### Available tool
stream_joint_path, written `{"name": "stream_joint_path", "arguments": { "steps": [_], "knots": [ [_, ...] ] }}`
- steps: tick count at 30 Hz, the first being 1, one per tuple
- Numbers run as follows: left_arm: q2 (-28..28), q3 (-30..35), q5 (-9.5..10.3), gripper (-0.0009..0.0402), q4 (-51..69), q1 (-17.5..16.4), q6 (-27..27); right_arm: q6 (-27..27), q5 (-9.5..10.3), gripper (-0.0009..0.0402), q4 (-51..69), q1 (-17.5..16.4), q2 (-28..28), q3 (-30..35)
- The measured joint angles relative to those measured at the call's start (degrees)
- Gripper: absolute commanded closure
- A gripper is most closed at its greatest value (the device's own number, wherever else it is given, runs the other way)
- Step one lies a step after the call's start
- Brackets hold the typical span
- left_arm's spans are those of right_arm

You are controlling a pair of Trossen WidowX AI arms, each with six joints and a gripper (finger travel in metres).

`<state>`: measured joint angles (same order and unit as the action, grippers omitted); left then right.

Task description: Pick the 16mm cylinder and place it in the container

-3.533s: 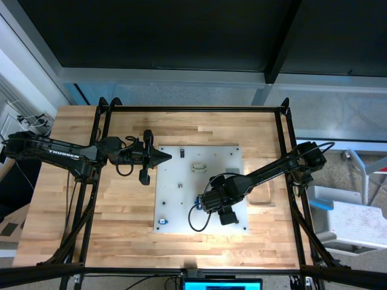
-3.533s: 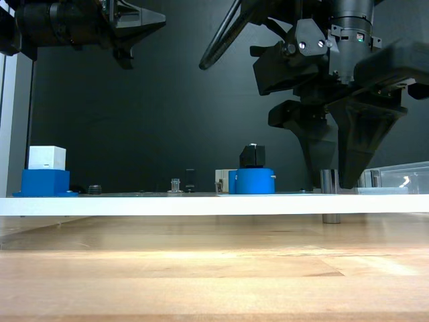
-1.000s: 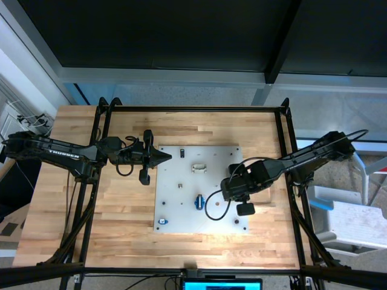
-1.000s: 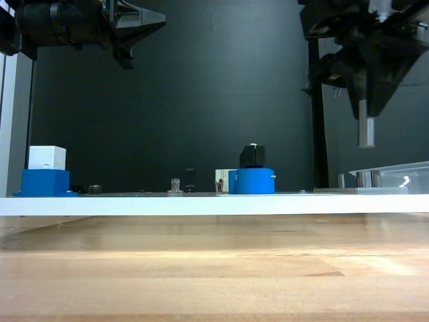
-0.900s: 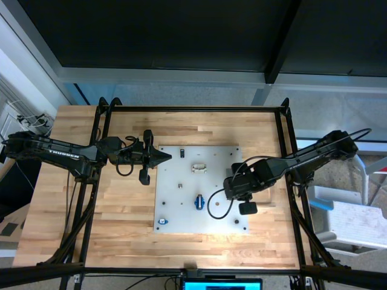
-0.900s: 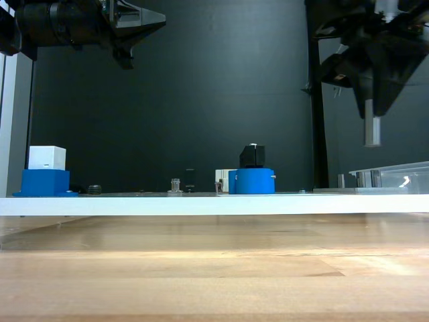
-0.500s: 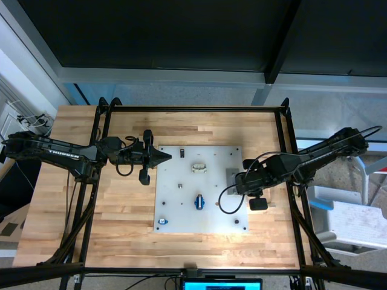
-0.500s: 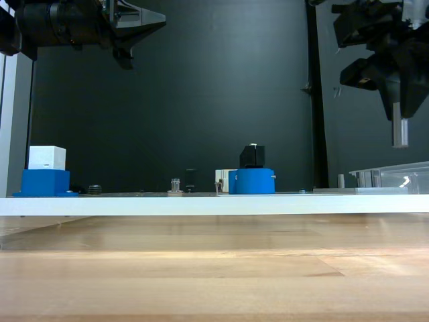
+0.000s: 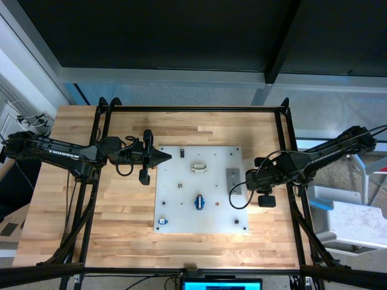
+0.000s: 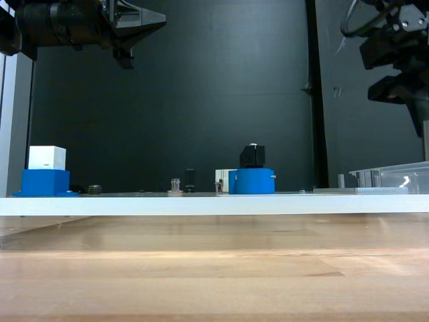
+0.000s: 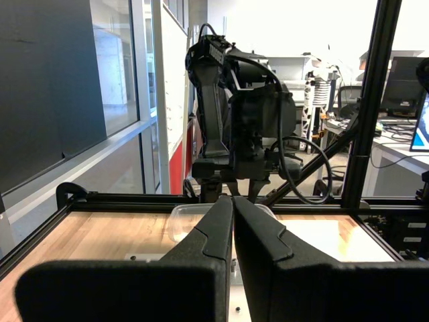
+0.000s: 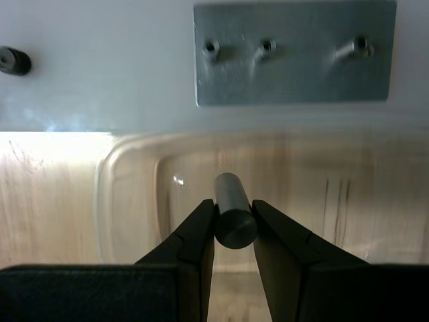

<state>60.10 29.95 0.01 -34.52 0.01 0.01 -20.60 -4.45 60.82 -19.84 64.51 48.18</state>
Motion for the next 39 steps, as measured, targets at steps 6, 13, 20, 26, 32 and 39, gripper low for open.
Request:
{"name": "stream_joint_path", "arguments": {
  "steps": [6,13,20,26,32,39],
  "knots": [
    [0.0,0.0,0.0,0.0393,0.0,0.0,0.0,-4.0,0.0,0.0389,-0.1,0.0,-1.5,-3.6],
    [0.0,0.0,0.0,0.0393,0.0,0.0,0.0,-5.7,0.02,0.0389,-0.9,0.0,-1.8,-6.3],
    [0.0,0.0,0.02,0.0393,0.0,0.0,0.0,-7.5,0.02,0.0389,-1.8,0.0,-1.8,-8.1],
    [0.0,0.0,0.0,0.0393,0.0,0.0,0.0,-9.2,0.13,0.0389,-2.7,0.0,-1.8,-9.5],
    [0.0,0.0,0.02,0.0393,0.0,0.0,0.0,-9.4,0.09,0.0388,-2.8,0.1,-1.8,-9.6],
    [0.0,0.0,0.0,0.0393,0.0,0.0,0.0,-9.9,0.09,0.034,-3.3,0.1,-1.8,-9.6]
  ]
}}
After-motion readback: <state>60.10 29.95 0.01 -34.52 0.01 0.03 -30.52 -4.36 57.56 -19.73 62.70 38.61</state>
